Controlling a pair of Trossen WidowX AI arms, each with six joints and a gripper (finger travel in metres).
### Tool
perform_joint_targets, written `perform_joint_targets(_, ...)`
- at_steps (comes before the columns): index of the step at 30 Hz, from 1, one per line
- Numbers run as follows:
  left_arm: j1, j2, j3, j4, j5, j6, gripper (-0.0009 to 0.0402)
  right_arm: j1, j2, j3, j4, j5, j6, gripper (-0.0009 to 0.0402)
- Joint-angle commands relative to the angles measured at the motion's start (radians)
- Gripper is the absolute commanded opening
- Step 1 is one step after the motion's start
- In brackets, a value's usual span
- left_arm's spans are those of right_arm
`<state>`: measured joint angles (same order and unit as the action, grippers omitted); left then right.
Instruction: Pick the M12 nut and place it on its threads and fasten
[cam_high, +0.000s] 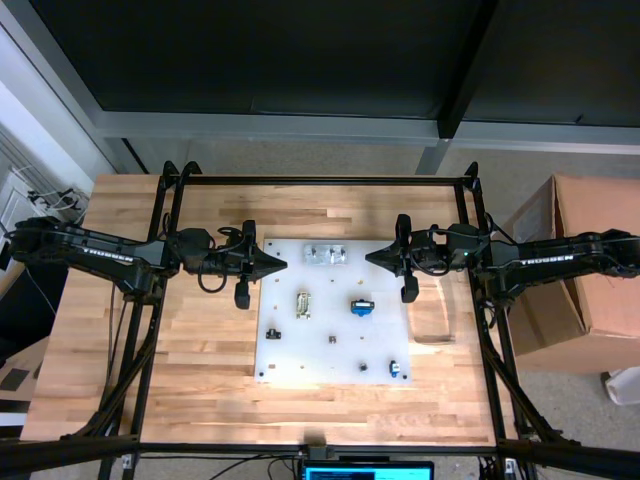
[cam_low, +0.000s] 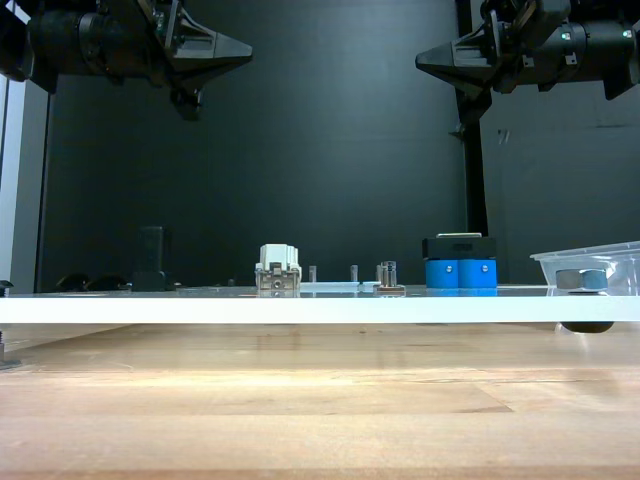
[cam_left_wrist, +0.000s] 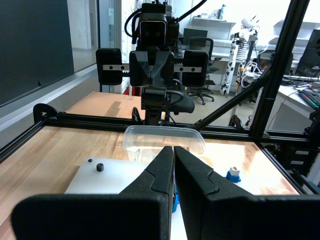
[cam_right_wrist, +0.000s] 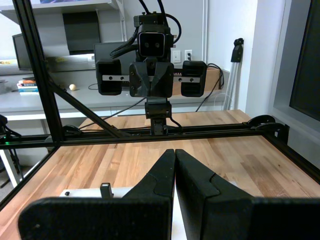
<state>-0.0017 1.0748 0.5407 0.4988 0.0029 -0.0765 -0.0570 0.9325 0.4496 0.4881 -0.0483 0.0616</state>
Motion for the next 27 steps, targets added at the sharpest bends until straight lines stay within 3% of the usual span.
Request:
perform_joint_targets(1,0.0,0.0,0.0,0.0,0.0,0.0,0.0,0.002,0.001,0.0,0.0,-0.005,0.001,0.0)
perform_joint_targets(27,0.0,0.0,0.0,0.0,0.0,0.0,0.0,0.003,0.001,0.0,-0.027,-0.005,0.01,0.0)
